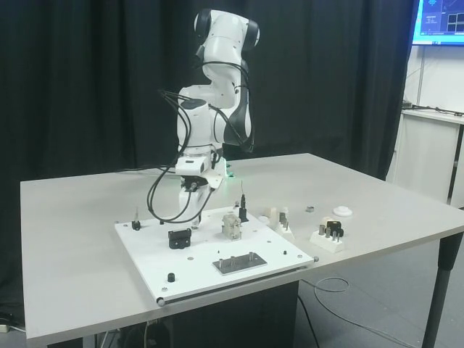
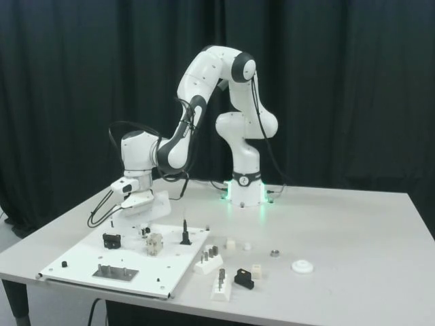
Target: Insert BNC.
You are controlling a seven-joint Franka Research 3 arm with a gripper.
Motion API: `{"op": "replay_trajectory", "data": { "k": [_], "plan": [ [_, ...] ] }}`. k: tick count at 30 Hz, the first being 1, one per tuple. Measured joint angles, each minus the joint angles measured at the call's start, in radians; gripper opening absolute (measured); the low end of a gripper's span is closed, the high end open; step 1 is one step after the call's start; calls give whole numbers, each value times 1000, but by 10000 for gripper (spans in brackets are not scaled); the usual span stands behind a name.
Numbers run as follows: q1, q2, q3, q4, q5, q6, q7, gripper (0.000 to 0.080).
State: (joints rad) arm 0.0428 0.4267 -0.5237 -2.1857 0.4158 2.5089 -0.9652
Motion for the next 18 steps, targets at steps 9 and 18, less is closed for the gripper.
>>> {"op": "replay_trajectory", "data": {
  "k": [9,18],
  "plan": [
    [0,0,0,1,0,-4,-38,125],
    [0,0,-1,1,0,-5,-91,125]
  ]
}}
